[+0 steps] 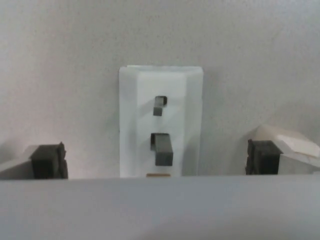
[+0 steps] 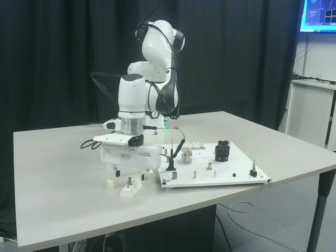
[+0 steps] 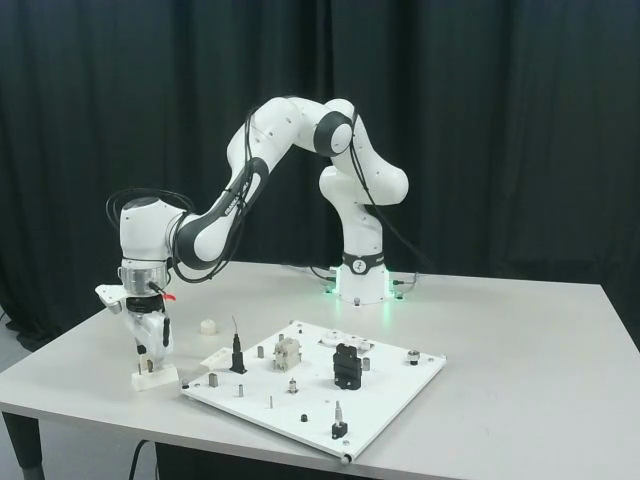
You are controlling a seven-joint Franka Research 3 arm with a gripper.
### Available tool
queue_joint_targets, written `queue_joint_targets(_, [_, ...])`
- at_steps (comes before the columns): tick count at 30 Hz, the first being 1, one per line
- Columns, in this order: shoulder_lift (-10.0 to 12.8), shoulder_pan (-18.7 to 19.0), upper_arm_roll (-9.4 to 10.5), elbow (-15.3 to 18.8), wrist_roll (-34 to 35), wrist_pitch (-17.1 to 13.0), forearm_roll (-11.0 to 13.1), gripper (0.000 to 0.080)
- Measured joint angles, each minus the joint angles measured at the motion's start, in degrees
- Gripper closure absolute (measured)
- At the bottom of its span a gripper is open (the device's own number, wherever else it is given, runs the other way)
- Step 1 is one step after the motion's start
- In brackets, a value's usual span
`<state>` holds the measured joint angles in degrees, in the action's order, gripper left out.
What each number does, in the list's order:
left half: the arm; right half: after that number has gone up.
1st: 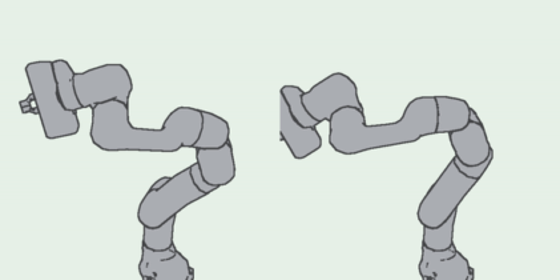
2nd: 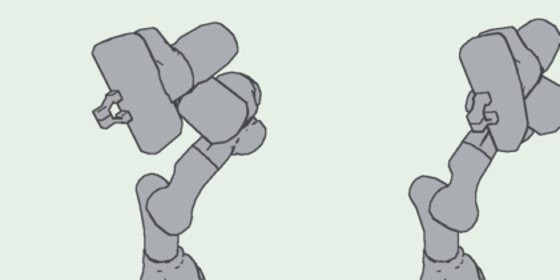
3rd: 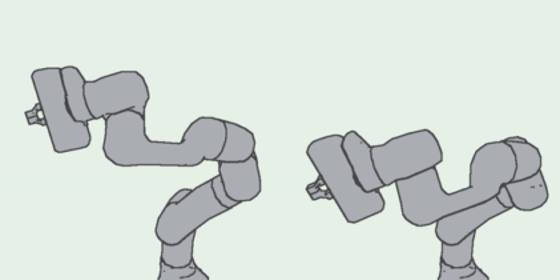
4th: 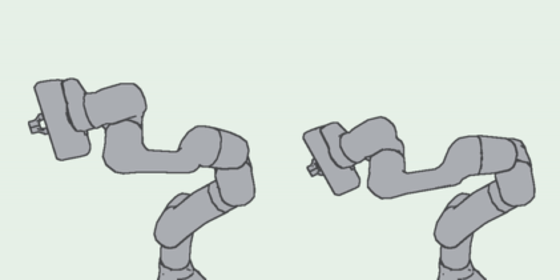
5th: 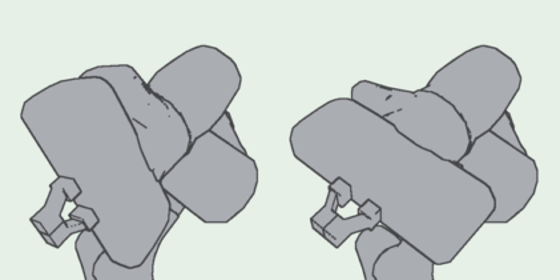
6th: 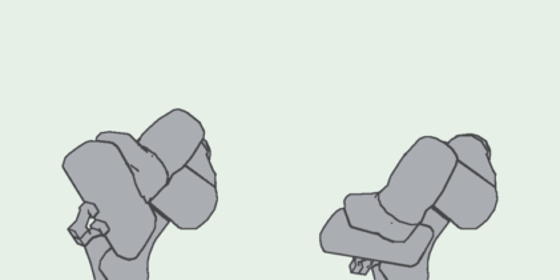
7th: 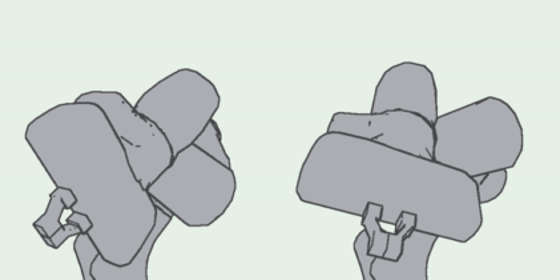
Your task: Pick square peg 2.
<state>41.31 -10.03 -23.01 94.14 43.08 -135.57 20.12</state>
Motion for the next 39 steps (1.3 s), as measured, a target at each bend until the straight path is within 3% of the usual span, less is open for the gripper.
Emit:
queue_joint_targets(28, [1.3,0.0,0.0,-0.5,-1.7,0.0,1.0,0.0003])
queue_joint_targets(29, [1.3,0.0,0.0,-0.6,-1.7,0.0,1.0,0.0106])
queue_joint_targets(37, [1.4,-0.1,0.0,-0.6,-1.7,0.0,1.0,0.0106])
queue_joint_targets(38, [1.4,-0.1,0.0,-0.6,-1.7,0.0,1.0,0.0446])
queue_joint_targets(39, [1.5,-0.2,0.0,-0.7,-1.7,0.0,1.1,0.0446])
